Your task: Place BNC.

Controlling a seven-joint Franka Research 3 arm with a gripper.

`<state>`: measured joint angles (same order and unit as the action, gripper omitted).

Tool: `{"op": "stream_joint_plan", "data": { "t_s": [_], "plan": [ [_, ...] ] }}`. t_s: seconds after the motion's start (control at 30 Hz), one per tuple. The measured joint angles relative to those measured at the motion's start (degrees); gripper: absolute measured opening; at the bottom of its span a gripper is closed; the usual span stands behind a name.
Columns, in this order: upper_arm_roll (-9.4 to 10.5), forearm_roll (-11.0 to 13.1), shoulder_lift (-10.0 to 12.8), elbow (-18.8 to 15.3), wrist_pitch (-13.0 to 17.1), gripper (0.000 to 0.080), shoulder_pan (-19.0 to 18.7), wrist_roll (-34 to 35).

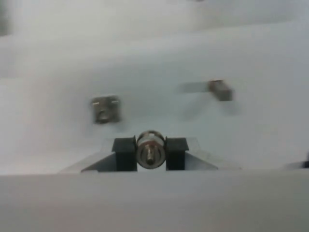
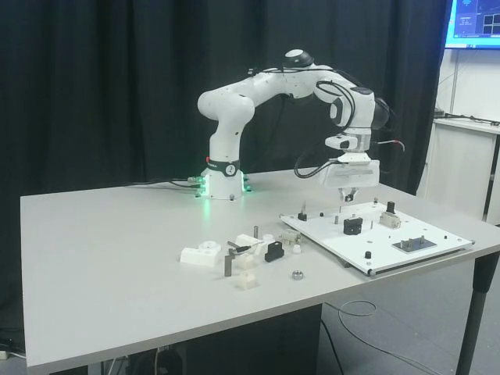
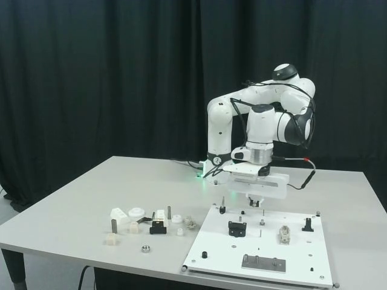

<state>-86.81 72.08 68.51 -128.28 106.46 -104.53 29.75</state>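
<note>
The BNC connector (image 1: 150, 149), a small round metal plug with a centre pin, sits between the two black fingers of my gripper (image 1: 150, 153), which is shut on it. Below it lies the white board (image 1: 203, 58) with a square metal socket (image 1: 105, 109) and a small grey block (image 1: 220, 90). In the room views my gripper (image 2: 346, 196) (image 3: 255, 203) hangs a little above the far part of the white board (image 2: 406, 258) (image 3: 217, 248), not touching it. The connector is too small to make out in the room views.
The board carries a black clamp (image 2: 352, 226) (image 3: 236, 228), a black post (image 2: 301, 214) (image 3: 222, 209), a grey plate with pins (image 2: 410, 244) (image 3: 263, 262) and a black upright piece (image 3: 308, 225). Several loose white, grey and black parts (image 2: 234, 258) (image 3: 145, 222) lie on the grey table beside the board.
</note>
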Motion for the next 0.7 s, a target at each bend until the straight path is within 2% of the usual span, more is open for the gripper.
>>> {"op": "stream_joint_plan", "data": {
  "t_s": [0.4, 0.7],
  "plan": [
    [-1.4, -4.75, 0.0, -3.67, 1.78, 0.0124, 2.09, -0.49],
    [-2.21, -6.83, 0.0, -6.88, 3.36, 0.0124, 5.1, -6.96]
  ]
}}
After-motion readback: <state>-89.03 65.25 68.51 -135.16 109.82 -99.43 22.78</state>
